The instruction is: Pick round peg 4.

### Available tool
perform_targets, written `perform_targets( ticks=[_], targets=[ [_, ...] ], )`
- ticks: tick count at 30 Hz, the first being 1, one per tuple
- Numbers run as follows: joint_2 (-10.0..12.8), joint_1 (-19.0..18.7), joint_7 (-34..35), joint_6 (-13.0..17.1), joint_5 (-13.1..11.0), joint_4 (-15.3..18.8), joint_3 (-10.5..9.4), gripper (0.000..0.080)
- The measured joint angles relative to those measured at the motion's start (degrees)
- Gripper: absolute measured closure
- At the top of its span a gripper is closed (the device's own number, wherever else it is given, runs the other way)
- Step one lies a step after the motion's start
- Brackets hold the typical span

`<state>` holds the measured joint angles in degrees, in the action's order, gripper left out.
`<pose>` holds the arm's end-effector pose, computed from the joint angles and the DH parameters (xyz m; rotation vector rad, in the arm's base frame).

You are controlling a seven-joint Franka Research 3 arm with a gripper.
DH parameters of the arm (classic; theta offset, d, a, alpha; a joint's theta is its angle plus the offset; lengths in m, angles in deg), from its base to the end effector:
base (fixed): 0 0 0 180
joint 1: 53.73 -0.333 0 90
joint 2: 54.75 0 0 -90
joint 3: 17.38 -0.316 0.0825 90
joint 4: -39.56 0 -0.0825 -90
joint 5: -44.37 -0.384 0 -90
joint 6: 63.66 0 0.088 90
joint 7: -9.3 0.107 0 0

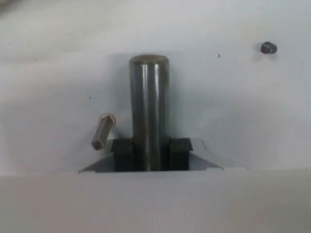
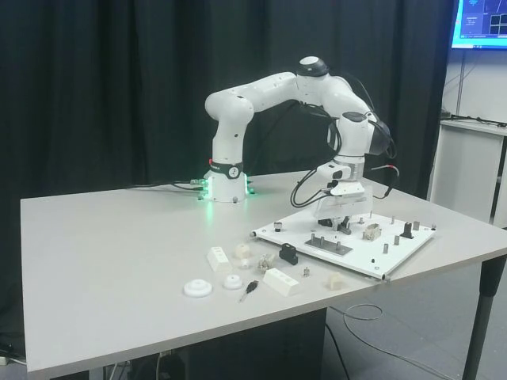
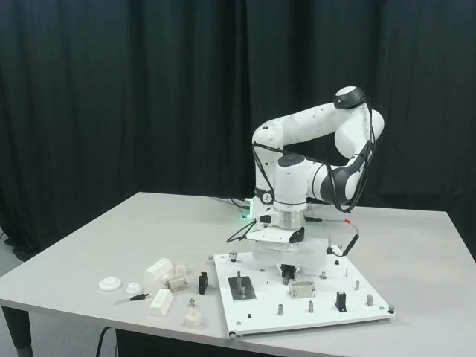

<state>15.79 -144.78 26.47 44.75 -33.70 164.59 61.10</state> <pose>0.5039 0.1467 0.1940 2.8591 -1.2361 -0.0538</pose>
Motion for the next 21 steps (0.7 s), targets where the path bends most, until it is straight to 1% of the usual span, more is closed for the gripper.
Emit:
perform_targets(
  ticks=[13,17,21],
  targets=[
    [0.0,0.0,0.21,0.02,-0.01,0.01,0.2,0.0654],
    [-0.01,-0.03,0.46,-0.02,0.15,0.07,0.9,0.0654],
    [-0.03,-0.13,0.95,-0.46,0.75,0.11,2.11,0.0654]
  ],
)
